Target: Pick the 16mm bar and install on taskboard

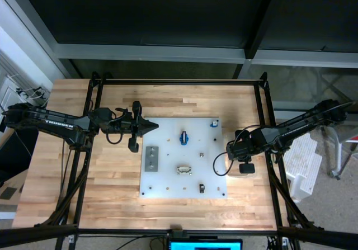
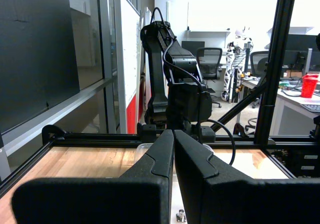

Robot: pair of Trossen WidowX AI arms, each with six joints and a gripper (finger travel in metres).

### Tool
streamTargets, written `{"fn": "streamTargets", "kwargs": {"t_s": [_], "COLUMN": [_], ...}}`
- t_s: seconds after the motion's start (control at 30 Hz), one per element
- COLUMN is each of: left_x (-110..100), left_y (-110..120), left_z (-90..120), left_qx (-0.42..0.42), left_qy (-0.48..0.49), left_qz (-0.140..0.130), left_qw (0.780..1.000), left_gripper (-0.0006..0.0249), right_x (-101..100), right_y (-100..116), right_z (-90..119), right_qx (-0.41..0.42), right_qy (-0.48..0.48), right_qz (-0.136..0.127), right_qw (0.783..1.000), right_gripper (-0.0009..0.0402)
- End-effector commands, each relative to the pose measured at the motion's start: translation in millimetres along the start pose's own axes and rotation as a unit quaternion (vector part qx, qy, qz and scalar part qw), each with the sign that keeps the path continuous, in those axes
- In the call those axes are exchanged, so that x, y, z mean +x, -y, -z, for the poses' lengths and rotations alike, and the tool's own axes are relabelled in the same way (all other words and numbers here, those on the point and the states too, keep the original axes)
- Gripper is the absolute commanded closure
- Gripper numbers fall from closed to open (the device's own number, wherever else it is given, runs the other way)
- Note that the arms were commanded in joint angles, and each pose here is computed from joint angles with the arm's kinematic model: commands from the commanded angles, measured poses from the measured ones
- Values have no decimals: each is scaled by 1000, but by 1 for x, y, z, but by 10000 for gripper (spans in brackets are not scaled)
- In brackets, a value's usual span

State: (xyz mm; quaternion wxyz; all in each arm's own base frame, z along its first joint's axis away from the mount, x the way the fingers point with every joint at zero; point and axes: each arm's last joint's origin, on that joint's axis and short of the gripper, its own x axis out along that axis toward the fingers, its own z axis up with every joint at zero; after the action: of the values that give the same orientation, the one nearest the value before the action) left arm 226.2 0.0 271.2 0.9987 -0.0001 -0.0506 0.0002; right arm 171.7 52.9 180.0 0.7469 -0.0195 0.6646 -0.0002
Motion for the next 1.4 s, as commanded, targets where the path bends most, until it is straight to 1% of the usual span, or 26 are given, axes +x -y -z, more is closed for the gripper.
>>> {"fn": "streamTargets", "kwargs": {"t_s": [0.03, 0.2, 0.27, 0.37, 0.43, 0.6, 0.77, 1.0, 1.4], "left_x": [0, 0, 0, 0, 0, 0, 0, 0, 0], "left_y": [0, 0, 0, 0, 0, 0, 0, 0, 0], "left_z": [0, 0, 0, 0, 0, 0, 0, 0, 0], "left_qx": [0, 0, 0, 0, 0, 0, 0, 0, 0], "left_qy": [0, 0, 0, 0, 0, 0, 0, 0, 0], "left_qz": [0, 0, 0, 0, 0, 0, 0, 0, 0], "left_qw": [1000, 1000, 1000, 1000, 1000, 1000, 1000, 1000, 1000], "left_gripper": [243, 243, 243, 243, 243, 243, 243, 243, 243], "right_x": [0, -1, -5, -18, -29, -55, -70, -71, -73], "right_y": [0, 0, -1, -1, -2, -3, -7, -17, -52], "right_z": [0, 0, -2, -6, -9, -15, -19, -21, -46], "right_qx": [0, 0, 1, 8, 12, 13, 16, 26, 51], "right_qy": [0, 0, 1, -4, -10, -9, 1, -3, -11], "right_qz": [0, -1, -4, -9, -16, -17, -21, -23, -18], "right_qw": [1000, 1000, 1000, 1000, 1000, 1000, 1000, 999, 998], "right_gripper": [374, 391, 394, 393, 393, 393, 393, 393, 393]}}
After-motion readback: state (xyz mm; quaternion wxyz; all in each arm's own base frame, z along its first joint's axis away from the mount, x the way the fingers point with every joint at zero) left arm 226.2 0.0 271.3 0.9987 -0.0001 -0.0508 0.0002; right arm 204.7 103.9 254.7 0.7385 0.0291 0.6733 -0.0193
